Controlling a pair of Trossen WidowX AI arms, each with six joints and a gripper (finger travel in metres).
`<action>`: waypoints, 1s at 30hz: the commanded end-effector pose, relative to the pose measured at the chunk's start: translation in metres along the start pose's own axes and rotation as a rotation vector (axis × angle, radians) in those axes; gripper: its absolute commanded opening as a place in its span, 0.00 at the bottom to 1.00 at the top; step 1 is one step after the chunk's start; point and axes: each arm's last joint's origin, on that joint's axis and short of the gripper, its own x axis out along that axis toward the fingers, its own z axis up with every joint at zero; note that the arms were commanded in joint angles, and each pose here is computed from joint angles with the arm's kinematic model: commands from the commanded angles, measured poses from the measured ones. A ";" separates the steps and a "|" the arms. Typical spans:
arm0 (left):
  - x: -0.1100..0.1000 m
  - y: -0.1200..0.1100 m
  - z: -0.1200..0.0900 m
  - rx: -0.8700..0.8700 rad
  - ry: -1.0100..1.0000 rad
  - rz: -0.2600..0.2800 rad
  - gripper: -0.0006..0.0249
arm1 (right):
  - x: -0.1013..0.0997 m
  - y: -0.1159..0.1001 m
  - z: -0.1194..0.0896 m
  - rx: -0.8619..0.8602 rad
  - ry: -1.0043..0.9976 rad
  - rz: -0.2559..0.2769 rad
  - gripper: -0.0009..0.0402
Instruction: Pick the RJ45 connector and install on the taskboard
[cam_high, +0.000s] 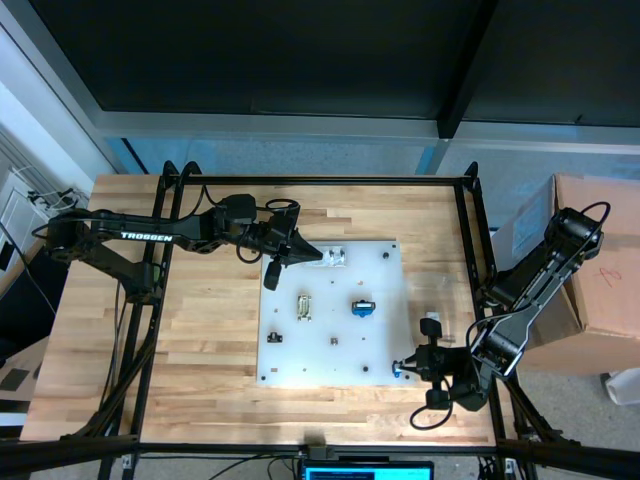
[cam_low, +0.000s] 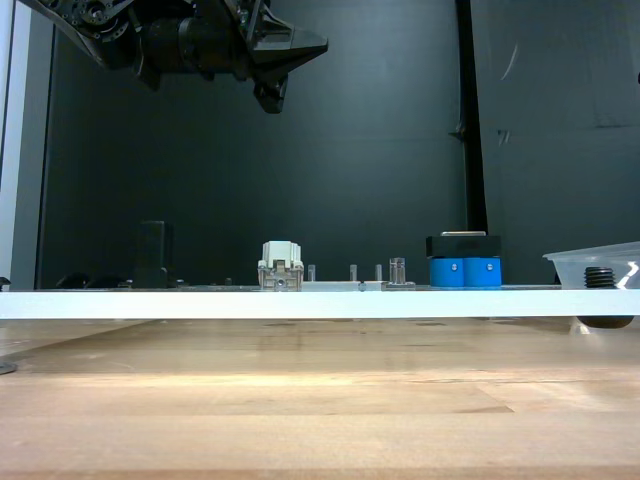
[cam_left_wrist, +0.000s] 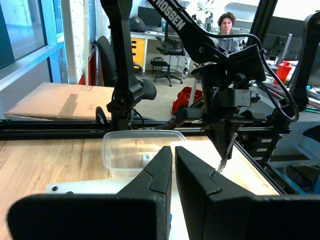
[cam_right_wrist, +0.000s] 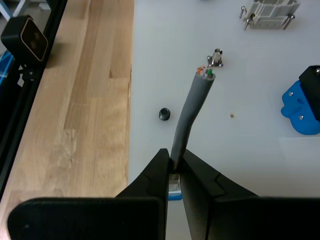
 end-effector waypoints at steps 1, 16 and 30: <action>0.000 0.000 0.000 0.000 0.000 0.000 0.06 | 0.000 -0.001 -0.002 -0.001 0.003 -0.001 0.02; 0.000 0.000 0.000 0.000 0.000 -0.001 0.05 | 0.001 -0.001 -0.003 -0.011 0.002 -0.004 0.02; 0.000 0.000 0.000 0.000 0.000 -0.001 0.05 | 0.008 0.003 -0.004 -0.009 -0.008 0.004 0.02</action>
